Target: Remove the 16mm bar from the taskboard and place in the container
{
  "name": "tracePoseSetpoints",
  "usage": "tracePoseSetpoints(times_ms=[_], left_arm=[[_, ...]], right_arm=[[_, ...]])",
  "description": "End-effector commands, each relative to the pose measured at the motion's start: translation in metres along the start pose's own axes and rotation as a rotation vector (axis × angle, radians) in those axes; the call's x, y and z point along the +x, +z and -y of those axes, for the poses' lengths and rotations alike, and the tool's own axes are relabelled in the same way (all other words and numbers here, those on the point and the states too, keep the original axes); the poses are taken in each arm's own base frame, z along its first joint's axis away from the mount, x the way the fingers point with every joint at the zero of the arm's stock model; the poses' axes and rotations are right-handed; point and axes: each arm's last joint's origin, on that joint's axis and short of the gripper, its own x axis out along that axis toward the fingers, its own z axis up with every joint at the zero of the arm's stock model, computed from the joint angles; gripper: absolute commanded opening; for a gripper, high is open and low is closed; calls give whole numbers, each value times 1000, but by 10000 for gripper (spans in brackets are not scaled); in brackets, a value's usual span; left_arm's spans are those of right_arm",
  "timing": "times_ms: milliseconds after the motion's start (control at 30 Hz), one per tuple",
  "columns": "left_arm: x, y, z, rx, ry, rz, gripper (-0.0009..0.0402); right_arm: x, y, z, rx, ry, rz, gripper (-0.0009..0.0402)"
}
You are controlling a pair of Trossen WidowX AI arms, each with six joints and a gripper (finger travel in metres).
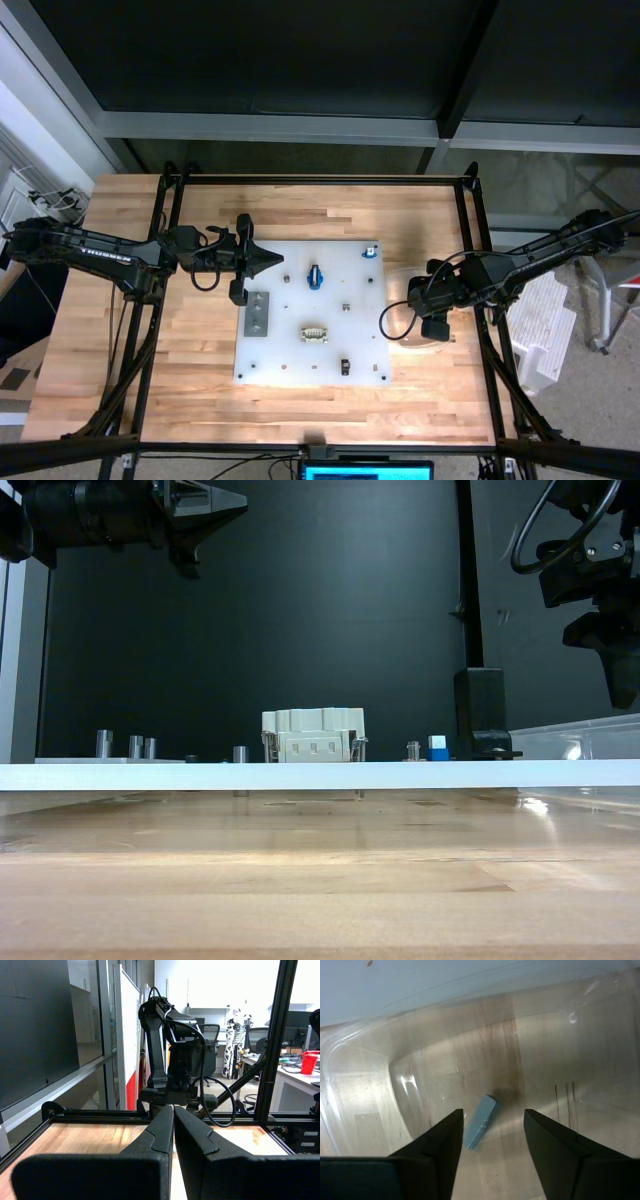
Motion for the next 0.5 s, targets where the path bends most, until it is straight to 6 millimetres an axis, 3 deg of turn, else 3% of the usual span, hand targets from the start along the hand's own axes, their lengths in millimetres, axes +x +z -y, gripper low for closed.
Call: tracePoseSetpoints(times_ms=[33,200,500], left_arm=[[0,0,0,0,0,0,0],[0,0,0,0,0,0,0],[0,0,0,0,0,0,0]], right_arm=[[0,0,0,1,0,0,202],[0,0,0,1,0,-1,217],[0,0,0,-9,1,2,204]])
